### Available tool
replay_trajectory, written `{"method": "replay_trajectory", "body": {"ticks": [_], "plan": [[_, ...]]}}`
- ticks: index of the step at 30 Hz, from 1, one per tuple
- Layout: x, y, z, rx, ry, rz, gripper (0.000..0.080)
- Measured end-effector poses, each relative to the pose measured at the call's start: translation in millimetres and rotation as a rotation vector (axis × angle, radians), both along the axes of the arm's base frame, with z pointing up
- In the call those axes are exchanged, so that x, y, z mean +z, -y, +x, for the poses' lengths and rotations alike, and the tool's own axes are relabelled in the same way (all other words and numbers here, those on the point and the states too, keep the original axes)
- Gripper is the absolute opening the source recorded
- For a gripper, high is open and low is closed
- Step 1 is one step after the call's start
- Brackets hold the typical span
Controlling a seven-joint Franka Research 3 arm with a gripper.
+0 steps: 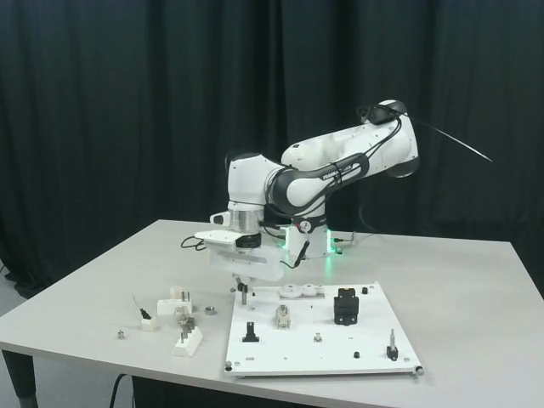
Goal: Insert round peg 3.
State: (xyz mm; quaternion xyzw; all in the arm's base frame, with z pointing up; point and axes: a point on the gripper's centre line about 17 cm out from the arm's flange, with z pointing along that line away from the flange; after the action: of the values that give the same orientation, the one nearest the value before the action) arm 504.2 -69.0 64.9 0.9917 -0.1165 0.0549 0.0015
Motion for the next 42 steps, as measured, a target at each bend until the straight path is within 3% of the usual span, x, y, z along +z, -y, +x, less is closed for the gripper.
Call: {"method": "replay_trajectory", "body": {"ticks": [42], "plan": [[-14.3,-20,-9.6,0.000,0.029,-0.022,0.0103]]}}
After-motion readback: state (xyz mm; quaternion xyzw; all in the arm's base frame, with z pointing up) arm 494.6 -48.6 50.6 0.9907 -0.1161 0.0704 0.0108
